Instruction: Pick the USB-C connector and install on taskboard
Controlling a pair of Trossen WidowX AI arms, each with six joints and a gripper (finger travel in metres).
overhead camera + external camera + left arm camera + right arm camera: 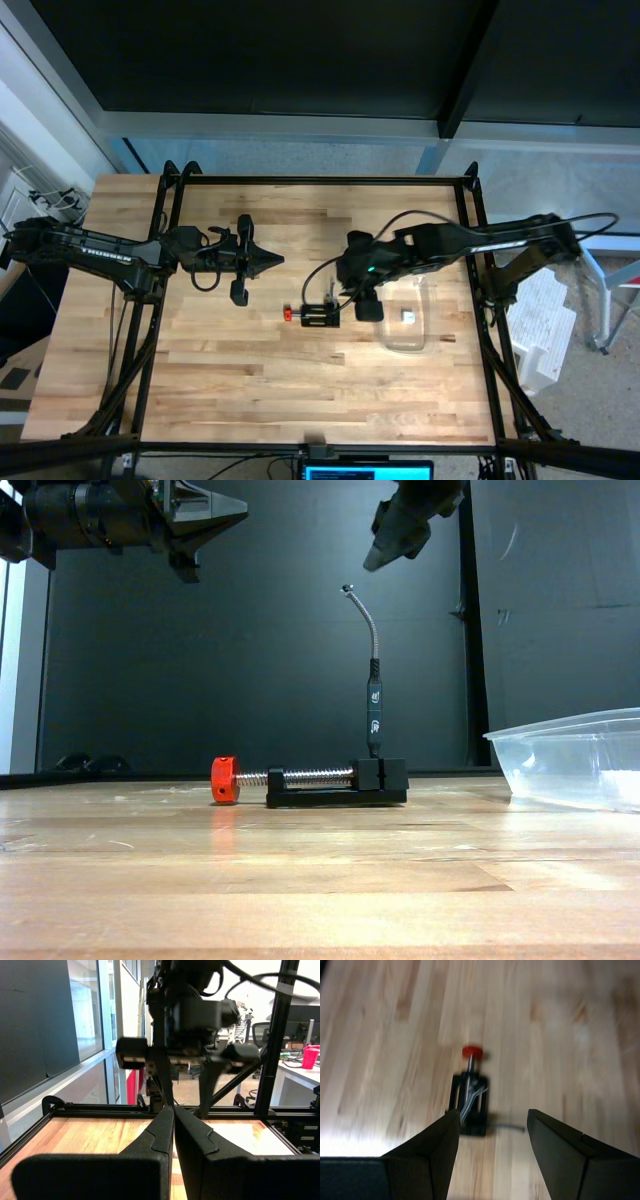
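The right end effector (491, 1112), fingers spread, hangs above the taskboard (335, 785), where the USB-C connector (373, 705) stands upright at the end away from the knob (224, 779). Any withdrawal looks safest straight up, clear of the bent cable (365, 620). The left end effector (173, 1110), pressed together, hovers high and well left of the taskboard, and a clear tray (560, 755) sits to its right.

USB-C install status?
Done, apparently: the USB-C plug stands upright in the black clamp block. In hand: nothing; the right end effector hangs open above it, the left end effector is shut, raised off to the left. Left: confirm seating, which can't be judged here.
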